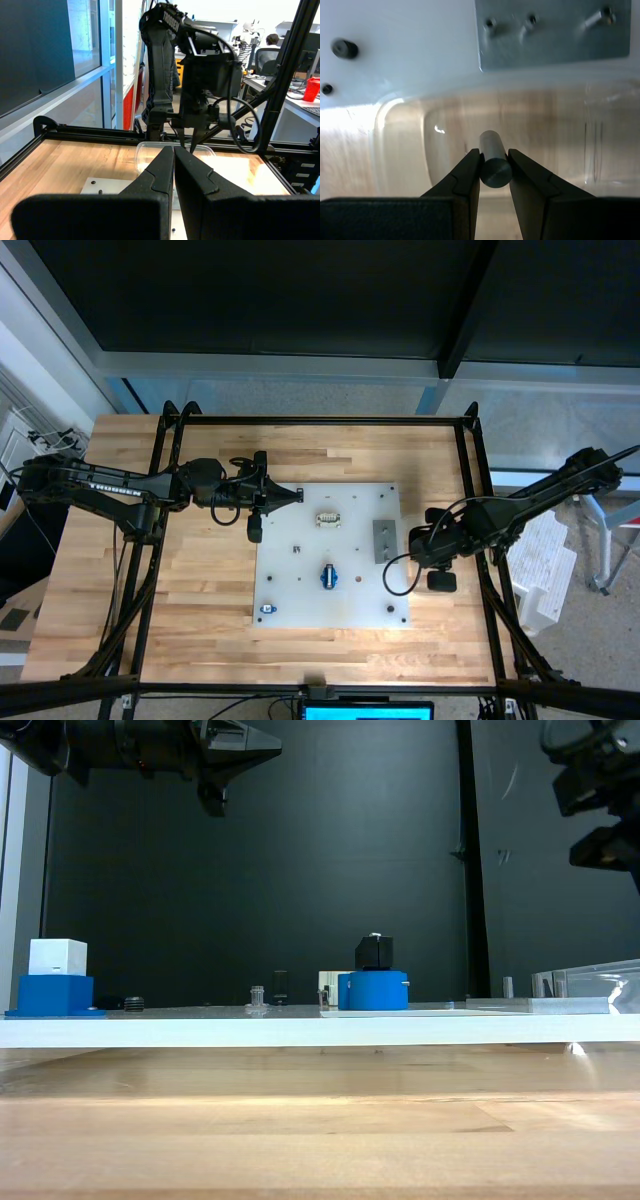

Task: Pick the 16mm cylinder and install on the taskboard

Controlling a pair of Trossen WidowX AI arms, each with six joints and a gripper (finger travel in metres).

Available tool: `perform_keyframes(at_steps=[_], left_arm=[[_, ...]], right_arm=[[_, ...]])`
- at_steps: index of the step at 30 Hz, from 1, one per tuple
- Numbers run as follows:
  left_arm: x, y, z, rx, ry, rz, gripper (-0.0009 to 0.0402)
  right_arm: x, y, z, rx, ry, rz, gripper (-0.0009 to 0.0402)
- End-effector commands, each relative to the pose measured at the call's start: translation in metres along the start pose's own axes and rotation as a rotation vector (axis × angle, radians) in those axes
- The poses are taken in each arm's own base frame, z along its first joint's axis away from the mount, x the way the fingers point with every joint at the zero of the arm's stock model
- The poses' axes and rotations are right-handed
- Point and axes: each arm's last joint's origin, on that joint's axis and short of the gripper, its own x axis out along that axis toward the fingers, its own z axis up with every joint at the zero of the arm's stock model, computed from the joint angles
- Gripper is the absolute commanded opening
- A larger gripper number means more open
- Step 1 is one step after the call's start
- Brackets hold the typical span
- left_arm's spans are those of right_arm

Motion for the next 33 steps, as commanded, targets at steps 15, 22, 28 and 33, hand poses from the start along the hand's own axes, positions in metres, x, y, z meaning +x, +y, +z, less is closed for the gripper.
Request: perform_keyframes(at_steps=[15, 22, 28, 33], left_arm=[[0.0, 0.0, 0.0, 0.0, -0.001, 0.0, 0.0], [0.0, 0.0, 0.0, 0.0, 0.0, 0.0, 0.0], [0.0, 0.0, 0.0, 0.0, 0.0, 0.0, 0.0], [0.0, 0.0, 0.0, 0.0, -0.001, 0.0, 0.0]], right_arm=[[0.007, 0.031, 0.06, -0.005, 0.024, -0.015, 0.0], [0.014, 0.038, 0.082, 0.012, 0.031, -0.023, 0.0], [0.02, 0.042, 0.101, 0.028, 0.033, -0.029, 0.0], [0.027, 0.045, 0.112, 0.034, 0.043, -0.037, 0.0]])
